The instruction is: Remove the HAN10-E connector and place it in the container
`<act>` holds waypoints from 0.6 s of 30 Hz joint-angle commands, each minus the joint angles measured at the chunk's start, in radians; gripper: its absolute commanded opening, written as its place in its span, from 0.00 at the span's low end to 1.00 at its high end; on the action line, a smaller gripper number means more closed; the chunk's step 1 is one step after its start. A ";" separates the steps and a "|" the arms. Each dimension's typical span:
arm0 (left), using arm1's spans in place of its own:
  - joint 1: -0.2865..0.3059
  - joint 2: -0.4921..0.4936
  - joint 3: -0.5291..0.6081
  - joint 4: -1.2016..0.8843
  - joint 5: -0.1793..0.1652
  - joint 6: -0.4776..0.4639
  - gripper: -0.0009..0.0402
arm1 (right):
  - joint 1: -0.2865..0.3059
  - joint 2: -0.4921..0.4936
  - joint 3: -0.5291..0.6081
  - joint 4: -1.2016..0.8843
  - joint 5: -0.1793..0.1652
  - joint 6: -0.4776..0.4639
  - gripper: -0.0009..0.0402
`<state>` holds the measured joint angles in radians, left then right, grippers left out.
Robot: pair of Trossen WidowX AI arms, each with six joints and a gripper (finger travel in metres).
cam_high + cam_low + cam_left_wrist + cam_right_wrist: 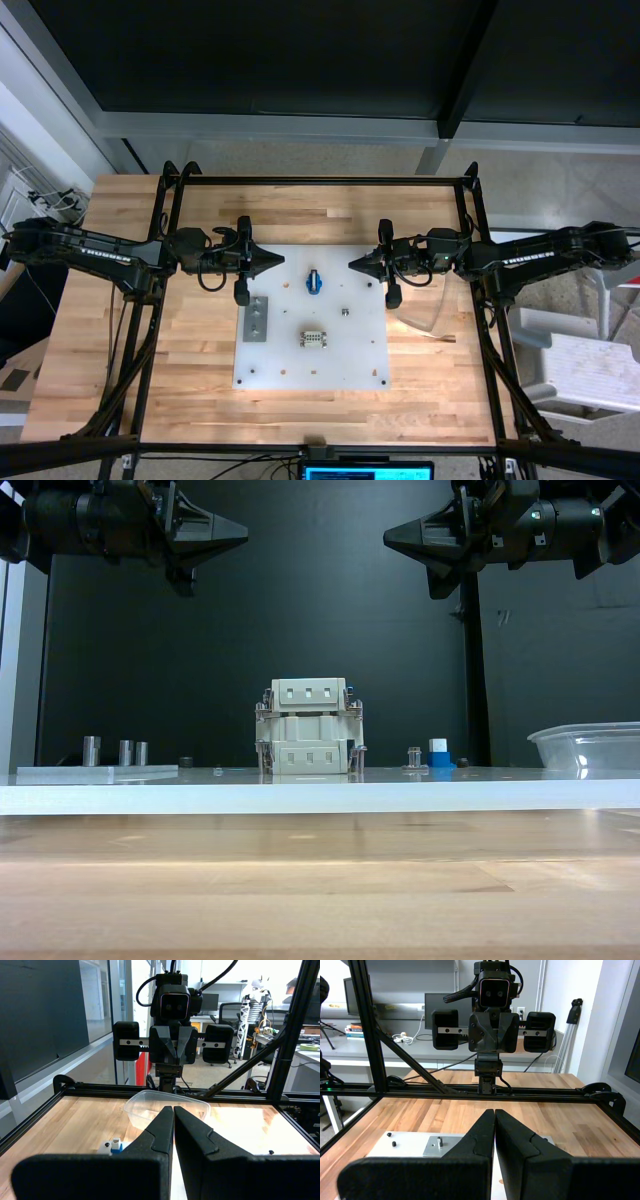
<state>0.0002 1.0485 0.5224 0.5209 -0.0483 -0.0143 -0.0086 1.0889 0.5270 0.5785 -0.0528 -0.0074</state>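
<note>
The HAN10-E connector (314, 339) (308, 729) is a pale grey-beige block standing on the white board (350, 355), toward its near middle. The clear container (428, 305) (590, 744) (165, 1106) sits on the table off the board's right edge. My left gripper (282, 261) (243, 528) (173, 1110) hangs shut above the board's far left part, pointing right. Facing it, my right gripper (352, 264) (388, 533) (494, 1112) hangs shut above the board's far right part. Both are high above the connector and hold nothing.
A small blue knob (313, 281) (439, 754) stands on the board between the two grippers. A grey metal plate (258, 319) (440, 1145) with pegs lies at the board's left edge. A black frame (320, 181) rails the table's sides and back.
</note>
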 commanded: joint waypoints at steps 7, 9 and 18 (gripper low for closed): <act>0.000 0.000 0.000 0.000 0.000 0.000 0.02 | 0.000 0.000 0.000 0.058 0.000 0.000 0.02; 0.000 0.000 0.000 0.000 0.000 0.000 0.02 | 0.000 0.000 0.000 0.058 0.000 0.000 0.02; 0.000 0.000 0.000 0.000 0.000 0.000 0.02 | 0.001 0.000 0.000 0.053 -0.001 0.026 0.02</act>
<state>-0.0002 1.0485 0.5228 0.5205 -0.0486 -0.0143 -0.0086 1.0889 0.5270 0.6346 -0.0532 -0.0010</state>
